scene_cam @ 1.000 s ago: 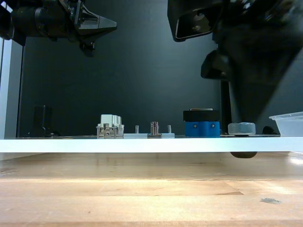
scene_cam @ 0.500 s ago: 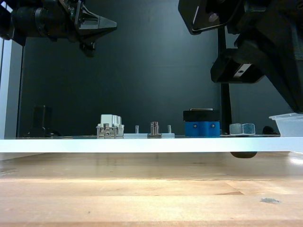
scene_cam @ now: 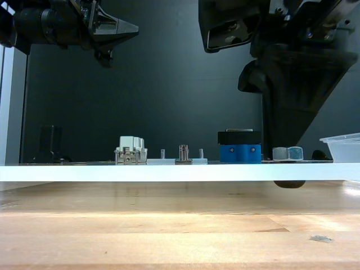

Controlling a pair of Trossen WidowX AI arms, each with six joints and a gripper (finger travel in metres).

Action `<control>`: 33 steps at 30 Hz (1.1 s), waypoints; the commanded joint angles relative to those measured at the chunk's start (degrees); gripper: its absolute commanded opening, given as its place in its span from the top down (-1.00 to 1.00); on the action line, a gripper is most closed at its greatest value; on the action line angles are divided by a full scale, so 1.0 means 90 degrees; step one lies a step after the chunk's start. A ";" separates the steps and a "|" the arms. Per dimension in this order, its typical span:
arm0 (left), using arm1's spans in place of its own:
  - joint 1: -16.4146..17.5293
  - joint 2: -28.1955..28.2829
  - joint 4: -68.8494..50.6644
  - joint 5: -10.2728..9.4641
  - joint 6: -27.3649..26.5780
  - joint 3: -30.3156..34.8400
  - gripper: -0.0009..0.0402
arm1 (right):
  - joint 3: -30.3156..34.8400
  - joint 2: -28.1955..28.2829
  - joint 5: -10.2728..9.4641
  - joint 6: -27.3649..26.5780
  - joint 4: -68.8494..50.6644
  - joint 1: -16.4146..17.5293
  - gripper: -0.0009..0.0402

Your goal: Pick the M12 fastener and fasten on the M12 threads

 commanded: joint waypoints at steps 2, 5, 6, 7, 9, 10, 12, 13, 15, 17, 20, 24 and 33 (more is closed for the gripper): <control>0.0000 0.0002 0.0002 0.0002 0.0000 0.0000 0.96 | 0.0002 0.0010 -0.0146 0.0002 0.0007 0.0002 0.96; 0.0002 0.0002 0.0000 0.0002 0.0000 0.0000 0.96 | 0.0002 -0.0007 -0.1015 -0.0153 0.0017 0.0000 0.96; 0.0000 0.0002 0.0002 0.0002 0.0000 0.0000 0.96 | 0.0005 -0.0017 -0.1506 -0.0308 0.0027 0.0002 0.96; 0.0000 0.0002 0.0002 0.0002 0.0000 0.0000 0.96 | 0.0005 -0.0032 -0.1851 -0.0440 0.0032 0.0000 0.96; 0.0000 0.0002 0.0002 0.0002 0.0000 0.0000 0.96 | 0.0002 -0.0044 -0.2096 -0.0580 0.0034 0.0002 0.96; 0.0000 0.0002 -0.0002 0.0002 0.0000 0.0000 0.96 | 0.0002 -0.0061 -0.2086 -0.0624 0.0024 0.0002 0.96; 0.0000 0.0002 0.0002 0.0002 0.0000 0.0000 0.96 | 0.0002 -0.0075 -0.2038 -0.0622 0.0005 0.0002 0.96; 0.0000 0.0002 0.0002 0.0002 0.0000 0.0000 0.96 | 0.0002 -0.0075 -0.1977 -0.0617 -0.0010 0.0002 0.96; 0.0000 0.0002 0.0000 0.0002 0.0000 0.0000 0.96 | 0.0002 -0.0075 -0.1911 -0.0614 -0.0019 0.0002 0.96; 0.0000 0.0002 0.0000 0.0002 0.0000 0.0000 0.96 | 0.0002 -0.0075 -0.1758 -0.0580 -0.0022 0.0002 0.96; 0.0000 0.0002 0.0002 0.0002 0.0000 0.0000 0.96 | 0.0002 -0.0100 -0.1253 -0.0379 -0.0049 0.0000 0.96; 0.0002 0.0002 0.0000 0.0002 0.0000 0.0000 0.96 | 0.0002 -0.0168 -0.0493 -0.0012 -0.0046 0.0000 0.96; 0.0000 0.0002 0.0005 0.0002 0.0000 0.0000 0.96 | 0.0002 -0.0058 -0.0104 0.0032 -0.0024 0.0002 0.96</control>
